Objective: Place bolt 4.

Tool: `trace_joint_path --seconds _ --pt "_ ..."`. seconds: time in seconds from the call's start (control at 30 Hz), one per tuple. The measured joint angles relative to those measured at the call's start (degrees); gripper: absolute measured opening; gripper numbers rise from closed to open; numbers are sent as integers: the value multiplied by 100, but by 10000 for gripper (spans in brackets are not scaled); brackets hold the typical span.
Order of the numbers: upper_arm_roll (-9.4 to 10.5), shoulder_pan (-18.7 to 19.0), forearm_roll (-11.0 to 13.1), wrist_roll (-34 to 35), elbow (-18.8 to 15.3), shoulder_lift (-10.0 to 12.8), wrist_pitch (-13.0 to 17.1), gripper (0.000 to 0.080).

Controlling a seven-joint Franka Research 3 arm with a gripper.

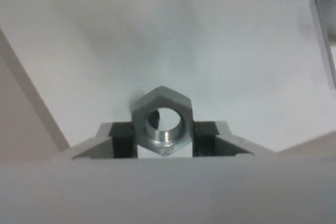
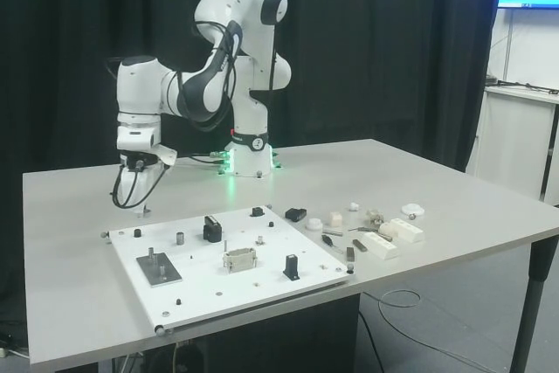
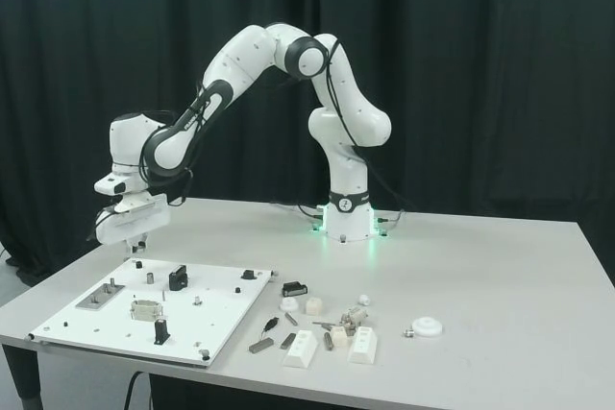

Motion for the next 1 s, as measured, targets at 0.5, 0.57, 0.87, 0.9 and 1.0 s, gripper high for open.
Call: trace_joint_path --seconds 0.5,0.57,0.87,0.9,1.0 --pt "-53 688 -61 1112 -360 -373 -340 225" --pt "-85 822 -117 1344 -423 -427 -352 225" --pt "-224 1428 -535 2599 -628 -677 -518 225" --pt "-238 1491 -592 2772 -643 -702 -549 225" --pt "-272 1675 -779 3273 -686 -778 -646 225"
